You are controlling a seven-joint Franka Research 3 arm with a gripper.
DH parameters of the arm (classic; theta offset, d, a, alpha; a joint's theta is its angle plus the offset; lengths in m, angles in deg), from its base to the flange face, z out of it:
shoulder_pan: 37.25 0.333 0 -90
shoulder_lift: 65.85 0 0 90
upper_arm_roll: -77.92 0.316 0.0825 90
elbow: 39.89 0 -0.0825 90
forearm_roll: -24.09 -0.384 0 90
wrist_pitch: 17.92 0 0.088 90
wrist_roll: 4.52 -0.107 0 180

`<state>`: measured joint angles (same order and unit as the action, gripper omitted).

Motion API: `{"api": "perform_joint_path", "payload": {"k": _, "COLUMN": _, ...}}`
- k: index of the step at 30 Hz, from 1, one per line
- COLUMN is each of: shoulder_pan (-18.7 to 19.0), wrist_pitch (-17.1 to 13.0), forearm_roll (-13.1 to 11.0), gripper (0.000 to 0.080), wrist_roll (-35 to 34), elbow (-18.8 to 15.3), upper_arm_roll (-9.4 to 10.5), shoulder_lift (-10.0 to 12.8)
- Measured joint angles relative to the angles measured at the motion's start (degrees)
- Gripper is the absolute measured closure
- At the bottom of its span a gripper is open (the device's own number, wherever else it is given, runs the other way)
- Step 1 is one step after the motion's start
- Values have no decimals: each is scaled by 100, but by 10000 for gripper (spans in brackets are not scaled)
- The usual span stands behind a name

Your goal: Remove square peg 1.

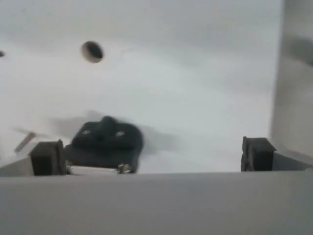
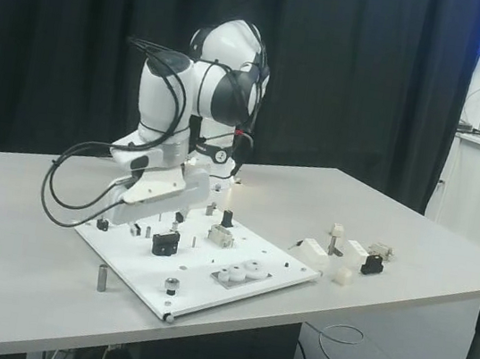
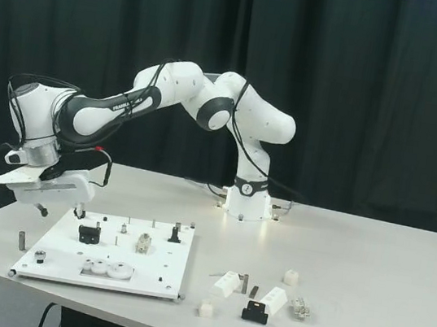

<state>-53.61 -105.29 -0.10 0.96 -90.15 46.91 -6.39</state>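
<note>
End effector (image 3: 59,210) wide open, nothing held, hovering over far corner of white board (image 3: 161,274) on grey surface (image 3: 360,316). Can't tell which item is square peg 1. Wrist view: black fixture (image 1: 105,142) just beside one fingertip, plus a hole (image 1: 92,51) in board. Room views show loose white blocks (image 3: 225,282) off board.
</note>
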Motion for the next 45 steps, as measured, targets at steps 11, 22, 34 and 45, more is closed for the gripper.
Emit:
{"api": "perform_joint_path", "payload": {"k": 11, "shoulder_pan": 295, "wrist_pitch": 610, "forearm_roll": -13, "gripper": 3, "wrist_roll": -365, "elbow": -233, "upper_arm_roll": -152, "shoulder_lift": -2}}
{"api": "perform_joint_path", "payload": {"k": 22, "shoulder_pan": 584, "wrist_pitch": 882, "forearm_roll": 25, "gripper": 3, "wrist_roll": -908, "elbow": -594, "upper_arm_roll": -260, "shoulder_lift": -96}}
{"api": "perform_joint_path", "payload": {"k": 34, "shoulder_pan": 855, "wrist_pitch": 832, "forearm_roll": 185, "gripper": 3, "wrist_roll": -1693, "elbow": -1101, "upper_arm_roll": -260, "shoulder_lift": -361}}
{"api": "perform_joint_path", "payload": {"k": 45, "shoulder_pan": 1054, "wrist_pitch": 517, "forearm_roll": 274, "gripper": 3, "wrist_roll": -2164, "elbow": -1660, "upper_arm_roll": -257, "shoulder_lift": -675}}
